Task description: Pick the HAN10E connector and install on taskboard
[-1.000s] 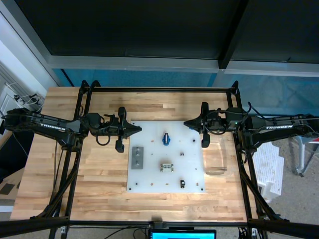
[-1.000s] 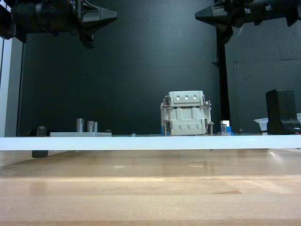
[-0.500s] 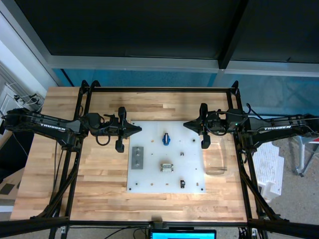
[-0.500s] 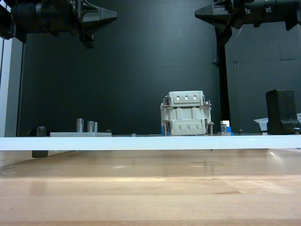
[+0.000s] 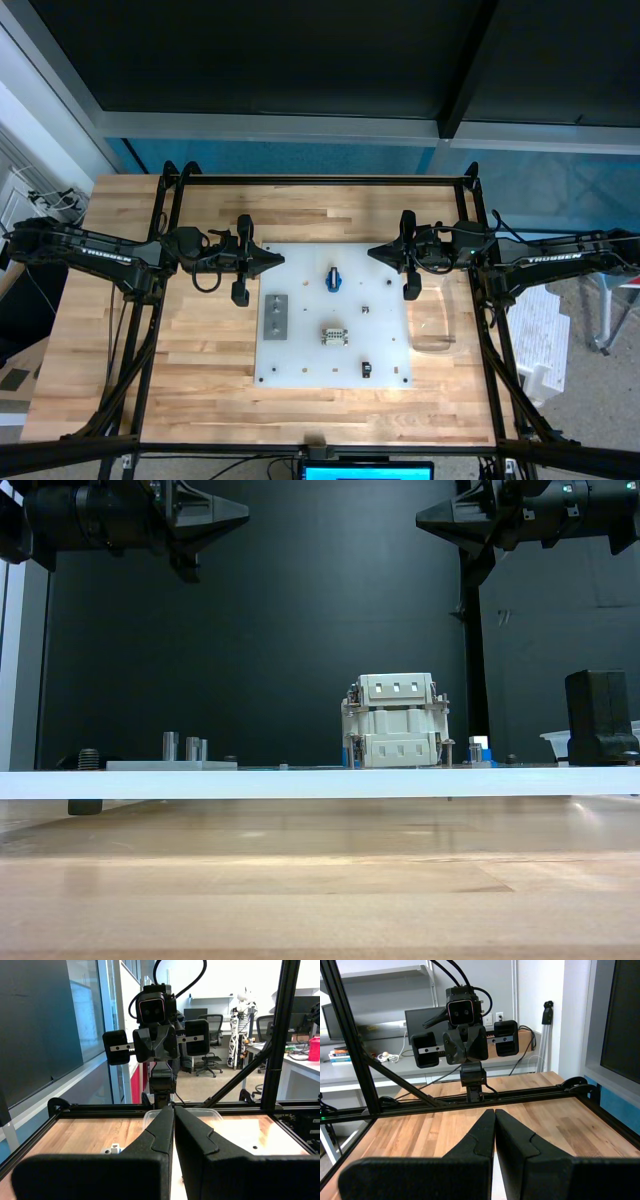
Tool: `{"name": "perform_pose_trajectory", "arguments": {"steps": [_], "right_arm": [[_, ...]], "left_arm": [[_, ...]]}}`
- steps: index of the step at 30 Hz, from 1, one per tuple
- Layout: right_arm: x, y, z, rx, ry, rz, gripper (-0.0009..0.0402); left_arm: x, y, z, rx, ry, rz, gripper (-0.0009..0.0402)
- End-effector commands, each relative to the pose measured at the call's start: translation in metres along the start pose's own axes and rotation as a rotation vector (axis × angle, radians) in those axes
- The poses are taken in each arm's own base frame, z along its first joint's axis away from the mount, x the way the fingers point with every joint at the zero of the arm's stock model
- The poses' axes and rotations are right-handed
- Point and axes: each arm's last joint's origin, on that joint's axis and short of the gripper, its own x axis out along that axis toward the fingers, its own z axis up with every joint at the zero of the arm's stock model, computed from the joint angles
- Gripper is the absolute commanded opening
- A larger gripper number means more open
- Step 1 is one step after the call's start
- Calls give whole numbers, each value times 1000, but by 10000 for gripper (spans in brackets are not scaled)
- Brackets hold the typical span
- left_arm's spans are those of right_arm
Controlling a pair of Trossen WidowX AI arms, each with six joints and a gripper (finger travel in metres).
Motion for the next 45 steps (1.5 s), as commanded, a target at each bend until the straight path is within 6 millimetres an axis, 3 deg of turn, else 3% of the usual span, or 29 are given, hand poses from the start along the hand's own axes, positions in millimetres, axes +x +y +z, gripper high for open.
{"name": "perform_pose_trajectory", "arguments": {"steps": [1, 45], "right_arm": [[0, 0, 0, 3, 0, 0, 0], [0, 0, 2, -8, 12, -2, 0]], "left_arm": [[0, 0, 0, 0, -1, 0, 1], [0, 0, 0, 0, 0, 0, 1]]}}
